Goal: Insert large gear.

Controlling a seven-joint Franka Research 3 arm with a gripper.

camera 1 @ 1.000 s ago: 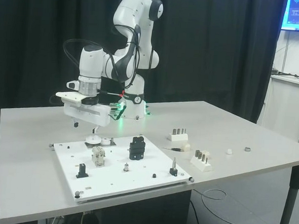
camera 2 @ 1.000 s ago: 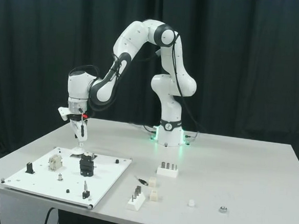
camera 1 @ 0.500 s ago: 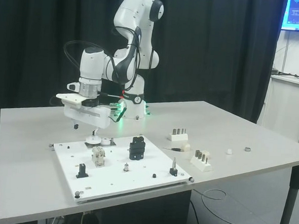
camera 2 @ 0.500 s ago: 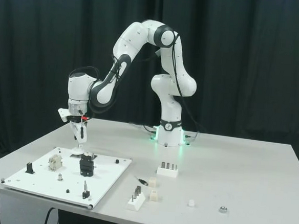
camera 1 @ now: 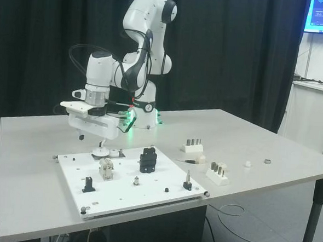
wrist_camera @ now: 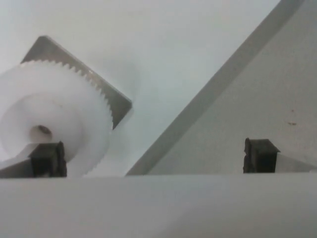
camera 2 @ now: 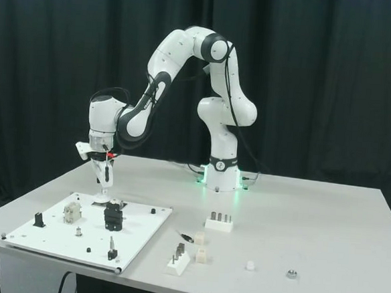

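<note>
Large gear [wrist_camera: 52, 121] sits on white board [camera 1: 130, 182], apparently seated on peg. End effector [wrist_camera: 153, 157] above it, fingers spread wide, empty. Step: release, likely. Next: lift straight clear.

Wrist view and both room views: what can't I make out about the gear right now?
- Whether the large gear sits fully down on its post: the wrist view looks straight down on it.
- Gear's lower rim: hidden behind the pincer body in the wrist view.
- In the first room view the gear is too small to judge its seating on the white board.
</note>
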